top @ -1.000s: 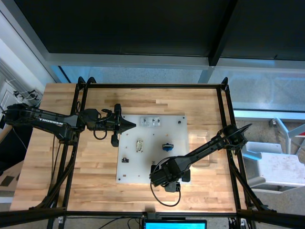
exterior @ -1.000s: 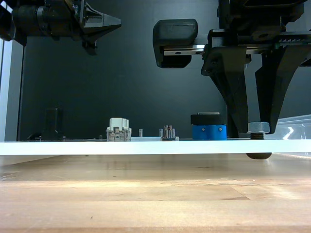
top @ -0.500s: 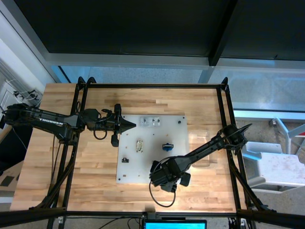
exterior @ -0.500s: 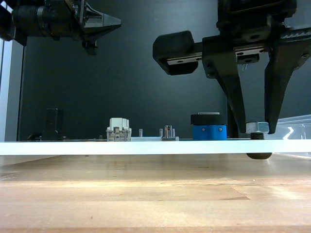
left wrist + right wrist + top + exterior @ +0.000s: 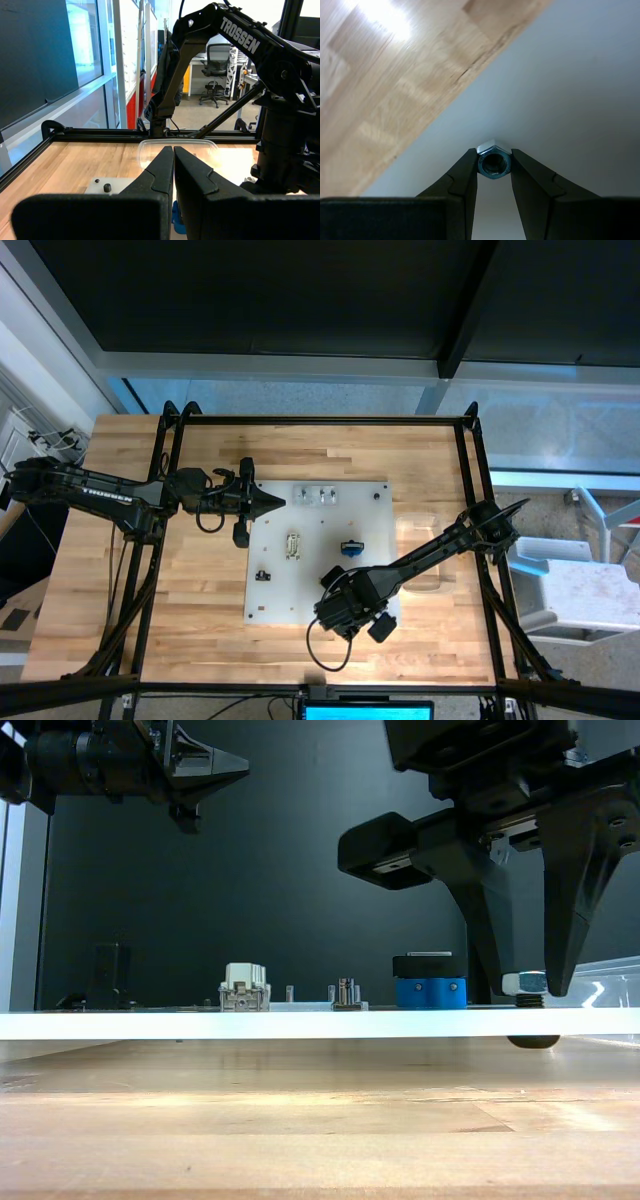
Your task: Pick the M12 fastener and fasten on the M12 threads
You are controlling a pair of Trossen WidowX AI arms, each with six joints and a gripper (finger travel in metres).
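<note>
Logged in from home and checked the cameras. The right gripper (image 5: 526, 988) was down at about 5 o'clock on the white board (image 5: 290, 590), close to the near edge and pointing straight down. Its 2 fingers (image 5: 462, 172) were pinched against opposite flats of the M12 nut (image 5: 494, 163), so it was clamped on it.

In the low view the nut sat on top of the black stud (image 5: 529, 1003) with some ribs showing underneath. So it was on its stud, but not run all the way down. The right wrist camera looked straight down into the nut's dark bore, and I couldn't make out anything inside it. That same view had the board under the nut and the wooden table (image 5: 375, 95) just past its edge.

From above, the blue connector (image 5: 351, 548) was near the right gripper at roughly 12 o'clock from it. The clear tray (image 5: 420, 540) sat off the board's 3 o'clock edge.

The left gripper (image 5: 173, 152) hung high over the board's 10 o'clock corner with its tips aimed toward 3 o'clock. Its 2 fingers were pressed flat together, well apart from the nut.
</note>
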